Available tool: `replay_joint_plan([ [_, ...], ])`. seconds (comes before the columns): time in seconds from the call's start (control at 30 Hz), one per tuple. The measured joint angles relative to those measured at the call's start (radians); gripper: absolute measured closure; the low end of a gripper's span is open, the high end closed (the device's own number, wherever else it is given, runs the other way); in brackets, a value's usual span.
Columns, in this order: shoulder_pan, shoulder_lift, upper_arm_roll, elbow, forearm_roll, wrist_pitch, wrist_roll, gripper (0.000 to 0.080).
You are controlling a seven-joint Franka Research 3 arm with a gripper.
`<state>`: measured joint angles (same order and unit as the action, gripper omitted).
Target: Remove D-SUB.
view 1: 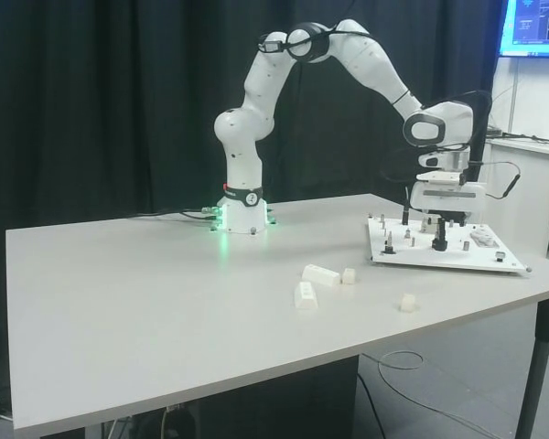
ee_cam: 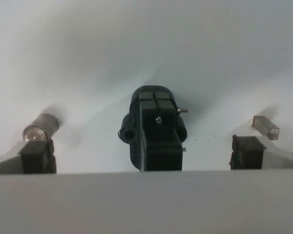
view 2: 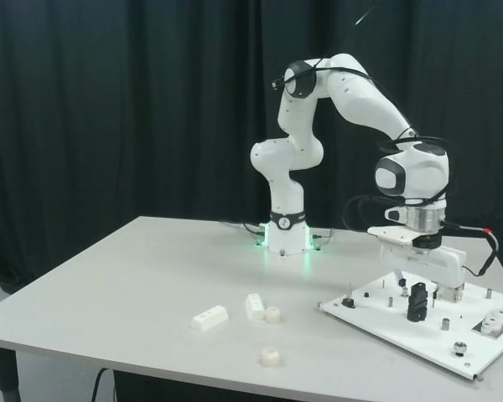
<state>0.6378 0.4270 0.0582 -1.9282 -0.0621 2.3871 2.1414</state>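
The D-SUB connector (ee_cam: 154, 129) is a black plug that stands upright on the white board (ee_cam: 136, 58). It shows too in the first room view as the D-SUB (view 1: 439, 240) and in the second as the D-SUB (view 2: 417, 302). My gripper (ee_cam: 141, 154) is open and hangs just above the plug. One black fingertip (ee_cam: 37, 156) and the other fingertip (ee_cam: 247, 152) stand wide apart on either side of it, touching nothing. From the room views the gripper (view 1: 436, 219) (view 2: 425, 285) is over the board (view 1: 457, 261) (view 2: 386, 322).
A grey round peg (ee_cam: 39, 127) and a small square peg (ee_cam: 265, 126) stand on the board beside the fingers. More small pegs and a white round part (view 2: 492, 322) sit on the board. Several white blocks (view 1: 319, 273) (view 2: 210, 317) lie on the grey table.
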Motion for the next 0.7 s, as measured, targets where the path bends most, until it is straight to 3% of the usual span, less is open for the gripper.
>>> replay_joint_plan([
  [0.53,0.067,0.014,-0.067,0.008,0.058,0.000,0.007,0.0003],
  [0.57,0.069,0.015,-0.070,0.008,0.060,0.000,0.007,0.0102],
  [0.7,0.082,0.016,-0.082,0.008,0.062,0.000,0.007,0.0102],
])
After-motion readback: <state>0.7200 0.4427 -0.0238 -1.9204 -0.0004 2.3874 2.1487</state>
